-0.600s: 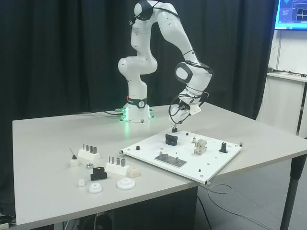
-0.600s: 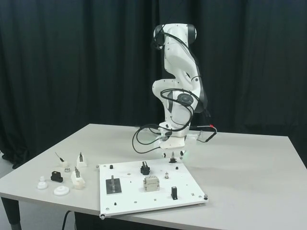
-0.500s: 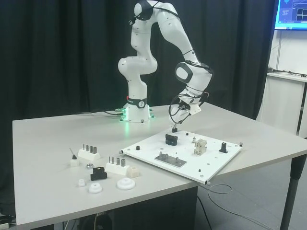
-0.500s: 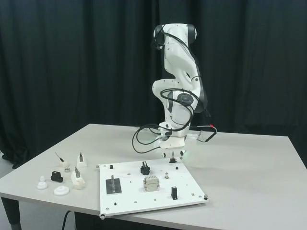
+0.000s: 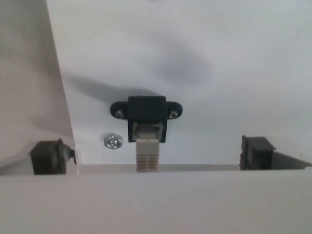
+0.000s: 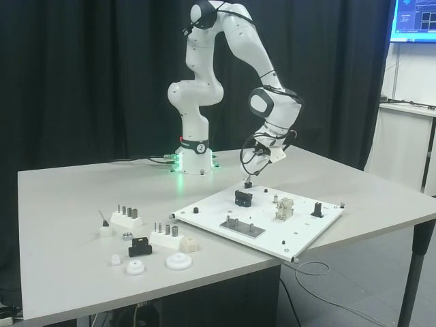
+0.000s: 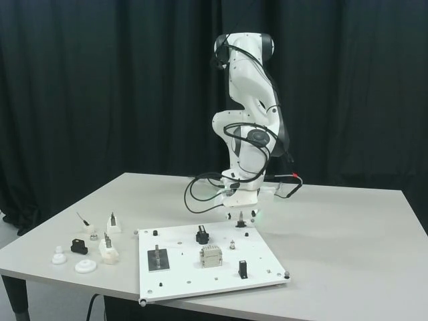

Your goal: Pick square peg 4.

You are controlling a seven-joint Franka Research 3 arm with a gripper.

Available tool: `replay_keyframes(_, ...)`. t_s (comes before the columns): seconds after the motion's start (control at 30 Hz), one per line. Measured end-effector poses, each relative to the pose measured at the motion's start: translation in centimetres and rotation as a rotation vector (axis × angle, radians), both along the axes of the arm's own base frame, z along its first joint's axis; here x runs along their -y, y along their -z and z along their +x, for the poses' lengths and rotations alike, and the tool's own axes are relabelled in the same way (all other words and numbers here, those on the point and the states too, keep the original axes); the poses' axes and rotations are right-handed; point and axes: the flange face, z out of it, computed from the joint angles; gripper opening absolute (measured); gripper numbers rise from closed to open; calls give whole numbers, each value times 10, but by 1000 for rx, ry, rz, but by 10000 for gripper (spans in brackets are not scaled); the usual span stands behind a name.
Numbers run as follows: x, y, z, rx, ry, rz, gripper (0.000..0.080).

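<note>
Since the earlier frames the gripper (image 6: 247, 184) has risen slightly above the white board (image 6: 300, 231), at its edge nearest the arm's base; whether its fingers are parted or closed cannot be told. Square peg 4 presumably stands upright among the pegs (image 6: 127, 212) in white holders on the counter (image 6: 61, 225), well apart from the gripper, beyond the board's far side.

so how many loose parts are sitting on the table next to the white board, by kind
white round parts: 3
white blocks holding upright pegs: 2
small white block with a tilted pin: 1
plain block: 1
black piece: 1
nut: 1
total: 9
</note>
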Motion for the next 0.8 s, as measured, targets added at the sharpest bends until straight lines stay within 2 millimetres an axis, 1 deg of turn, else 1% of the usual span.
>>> replay_keyframes(0.37,0,-4,2,11,0,2,800)
replay_keyframes(0.8,-2,-16,9,36,1,7,800)
